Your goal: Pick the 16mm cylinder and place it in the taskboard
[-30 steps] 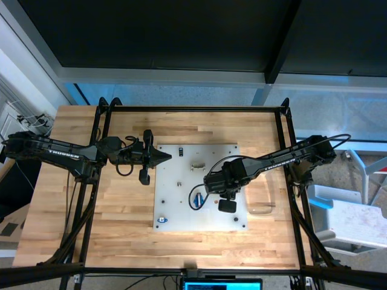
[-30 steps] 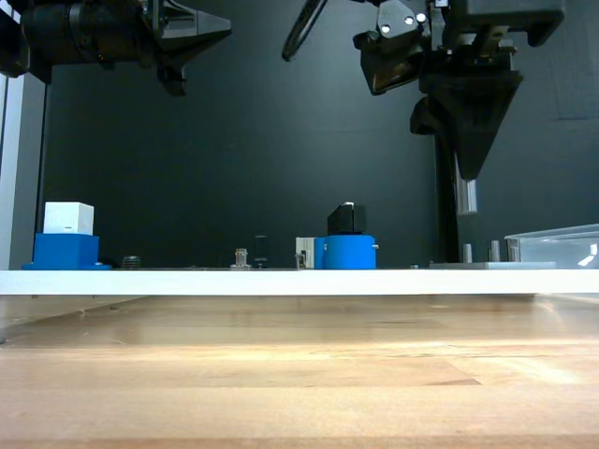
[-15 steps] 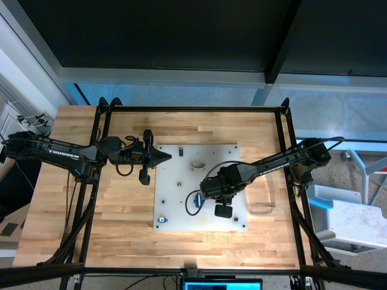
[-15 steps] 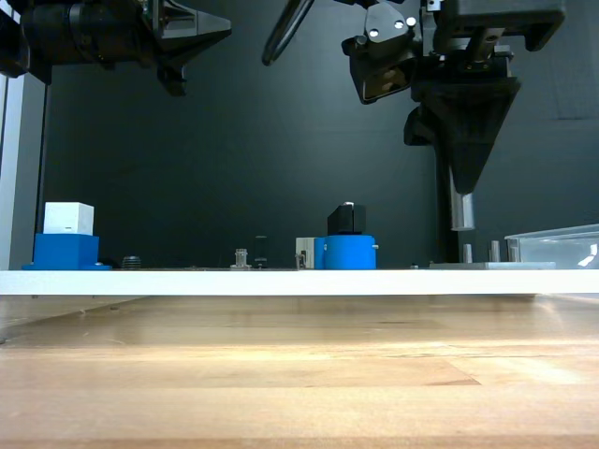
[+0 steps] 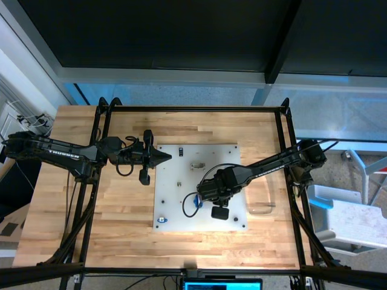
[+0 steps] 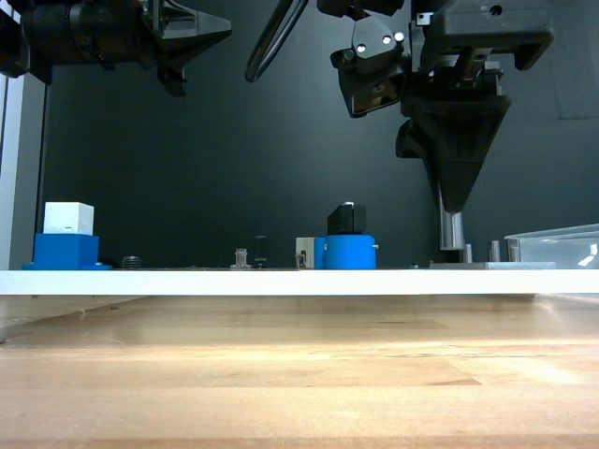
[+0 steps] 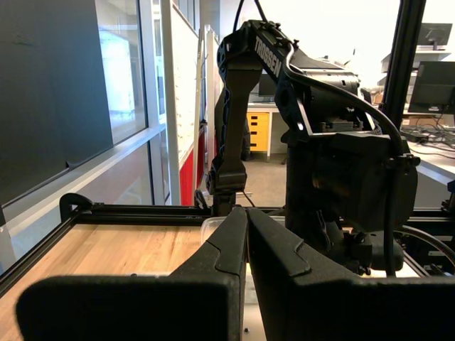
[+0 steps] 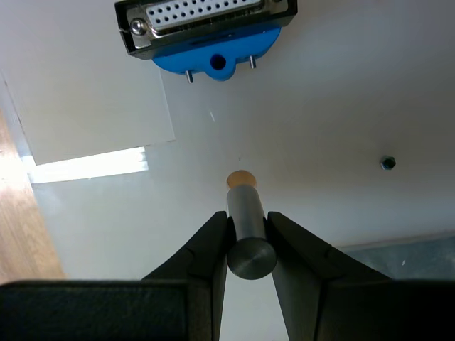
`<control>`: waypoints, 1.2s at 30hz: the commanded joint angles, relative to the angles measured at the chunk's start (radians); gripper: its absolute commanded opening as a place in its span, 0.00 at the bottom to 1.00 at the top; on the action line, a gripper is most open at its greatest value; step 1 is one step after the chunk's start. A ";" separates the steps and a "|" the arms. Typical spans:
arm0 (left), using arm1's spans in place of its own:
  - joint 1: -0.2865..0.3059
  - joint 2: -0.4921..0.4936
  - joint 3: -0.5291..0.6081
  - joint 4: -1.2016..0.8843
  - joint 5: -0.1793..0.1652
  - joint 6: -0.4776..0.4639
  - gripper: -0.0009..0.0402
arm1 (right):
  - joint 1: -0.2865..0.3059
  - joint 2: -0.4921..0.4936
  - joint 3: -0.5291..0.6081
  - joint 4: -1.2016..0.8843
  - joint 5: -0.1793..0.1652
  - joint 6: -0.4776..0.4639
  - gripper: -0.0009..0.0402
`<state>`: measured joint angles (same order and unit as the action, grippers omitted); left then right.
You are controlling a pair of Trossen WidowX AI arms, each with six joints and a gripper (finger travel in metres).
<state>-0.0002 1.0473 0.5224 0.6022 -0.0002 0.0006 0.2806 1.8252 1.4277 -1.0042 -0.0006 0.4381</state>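
The right tool [image 8: 247,222] pinches the 16mm cylinder [image 8: 244,209] between its two fingers and holds it upright over the taskboard [image 5: 172,208]. In the low view the lower end of the cylinder [image 6: 451,229] hangs just above the white plate and does not touch it. In the right wrist view a small tan hole [image 8: 241,178] shows directly past the end of the cylinder, so I judge that the step in hand is the lowering into this hole.

The main danger is a small misalignment. The hole looks hardly wider than the cylinder. If the cylinder sits a little tilted in the fingers, or a little to one side, its end can land on the rim instead of going in. Pressing down then may push it upward between the fingers or jam it at an angle. If the fingers spread too early, it may fall over and roll on the plate.

Around the hole the plate is bare. The blue connector [image 8: 213,62] lies beyond the hole, well apart from the fingers. In the low view short pegs [image 6: 494,250] and a clear tray [image 6: 562,245] show to the right of the cylinder, but how far behind it I cannot tell. A straight descent seems free.

The left tool [image 7: 247,217], fingers pressed together and holding nothing, hovers high near the far left corner of the taskboard, well apart from the right arm.
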 commanded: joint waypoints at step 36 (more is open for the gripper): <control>0.000 0.000 0.000 0.000 0.000 0.000 0.02 | 0.002 0.032 0.000 0.015 0.007 0.003 0.10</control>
<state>-0.0002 1.0473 0.5224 0.6025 -0.0002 0.0006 0.2813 1.8572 1.4277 -0.9886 0.0063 0.4393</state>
